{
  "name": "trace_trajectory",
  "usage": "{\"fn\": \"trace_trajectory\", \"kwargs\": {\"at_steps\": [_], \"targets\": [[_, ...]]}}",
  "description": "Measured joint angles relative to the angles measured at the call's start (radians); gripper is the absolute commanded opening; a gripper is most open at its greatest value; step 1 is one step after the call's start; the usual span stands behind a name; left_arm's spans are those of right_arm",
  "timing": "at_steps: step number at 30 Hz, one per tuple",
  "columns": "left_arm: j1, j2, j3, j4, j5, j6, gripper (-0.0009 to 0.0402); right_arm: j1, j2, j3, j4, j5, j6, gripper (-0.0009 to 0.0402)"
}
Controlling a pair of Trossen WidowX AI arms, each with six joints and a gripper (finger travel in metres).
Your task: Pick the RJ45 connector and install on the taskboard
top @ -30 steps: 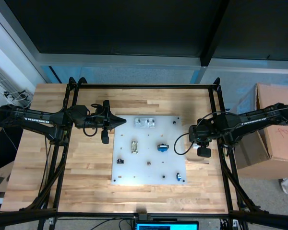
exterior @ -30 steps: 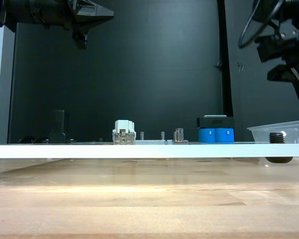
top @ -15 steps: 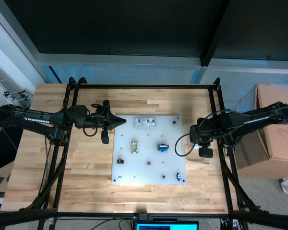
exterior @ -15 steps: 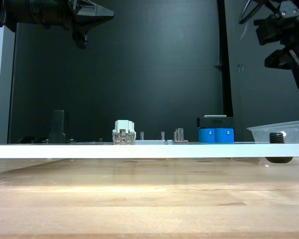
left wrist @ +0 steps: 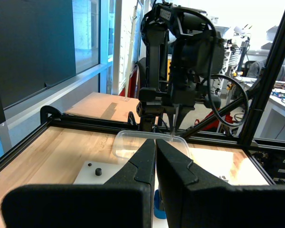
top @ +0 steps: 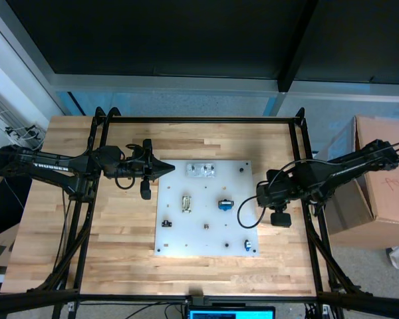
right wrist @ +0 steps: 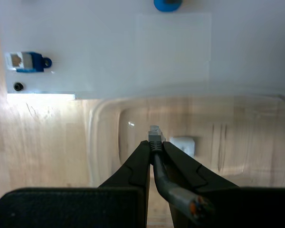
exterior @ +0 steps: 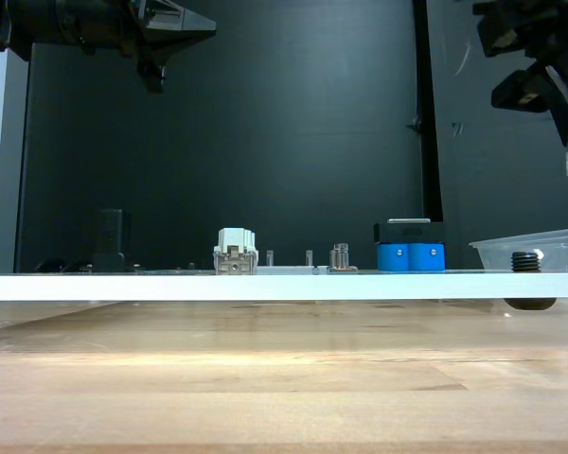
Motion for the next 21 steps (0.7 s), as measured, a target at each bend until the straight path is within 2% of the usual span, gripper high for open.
{"fn": "trace_trajectory", "kwargs": {"at_steps": [21], "targets": [[0.000, 0.000, 0.000, 0.000, 0.000, 0.000, 0.0000, 0.144, 0.230, 0.169, 0.016, 0.000, 0.142, 0.0001]]}}
